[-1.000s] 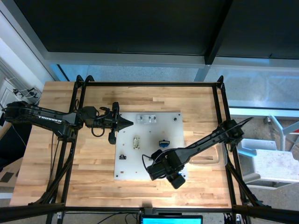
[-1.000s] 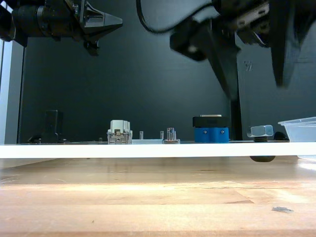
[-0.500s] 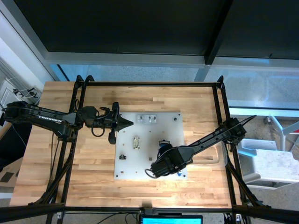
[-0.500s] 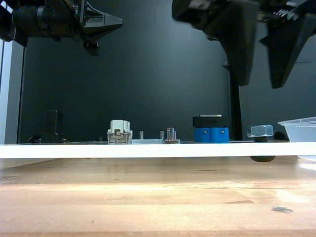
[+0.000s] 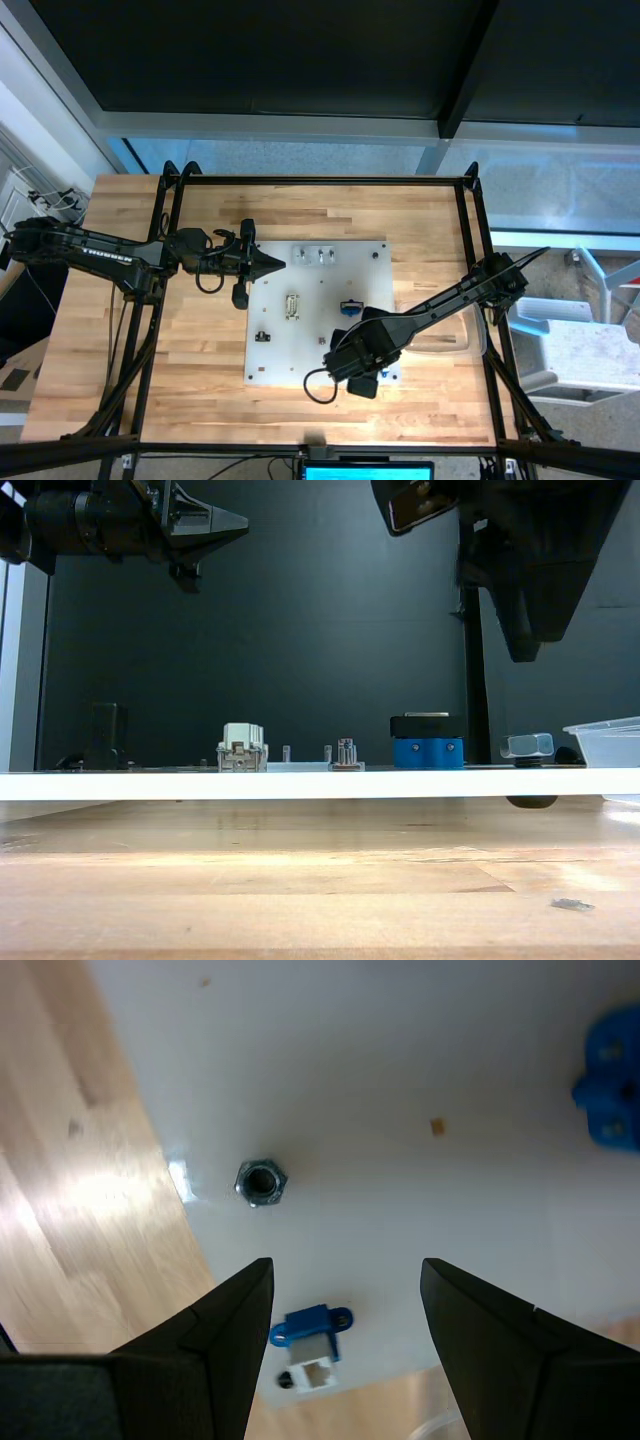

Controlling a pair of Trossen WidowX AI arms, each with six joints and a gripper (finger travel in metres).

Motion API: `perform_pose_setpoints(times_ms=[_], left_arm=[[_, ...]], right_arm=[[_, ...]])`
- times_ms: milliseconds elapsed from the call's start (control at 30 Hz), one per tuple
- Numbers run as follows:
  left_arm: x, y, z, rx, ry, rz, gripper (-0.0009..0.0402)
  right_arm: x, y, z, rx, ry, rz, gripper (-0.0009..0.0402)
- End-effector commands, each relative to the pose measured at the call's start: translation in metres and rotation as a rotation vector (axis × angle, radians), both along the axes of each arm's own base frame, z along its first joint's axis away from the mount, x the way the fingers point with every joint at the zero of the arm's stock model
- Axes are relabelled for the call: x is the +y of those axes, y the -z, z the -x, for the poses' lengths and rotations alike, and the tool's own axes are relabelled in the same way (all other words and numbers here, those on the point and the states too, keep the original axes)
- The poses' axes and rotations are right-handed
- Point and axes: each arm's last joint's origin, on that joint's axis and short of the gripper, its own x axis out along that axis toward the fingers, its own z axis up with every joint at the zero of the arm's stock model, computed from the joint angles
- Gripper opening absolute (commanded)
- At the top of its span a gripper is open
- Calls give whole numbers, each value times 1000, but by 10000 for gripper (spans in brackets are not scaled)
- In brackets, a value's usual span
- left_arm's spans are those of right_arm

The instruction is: Pick the M12 fastener and fasten on the M12 threads

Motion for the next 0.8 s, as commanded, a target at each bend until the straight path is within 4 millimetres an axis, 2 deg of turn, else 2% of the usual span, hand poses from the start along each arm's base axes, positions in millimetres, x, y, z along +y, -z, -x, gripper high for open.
perform_pose_setpoints(times_ms=[33,300,400,533,767,800], left_arm=[[0,0,0,0,0,0,0],[0,0,0,0,0,0,0],[0,0,0,0,0,0,0],[0,0,0,0,0,0,0],[0,0,0,0,0,0,0],[0,0,0,0,0,0,0]], right_arm=[[2,0,-3,-35,-75,-10,204],[2,3,-7,-70,-105,-21,203],[-1,6,-9,-72,-102,-21,187],[-2,10,-8,-62,-105,-15,137],[-3,13,-7,-53,-152,-7,1],[-3,13,-7,-54,-159,-7,-4]])
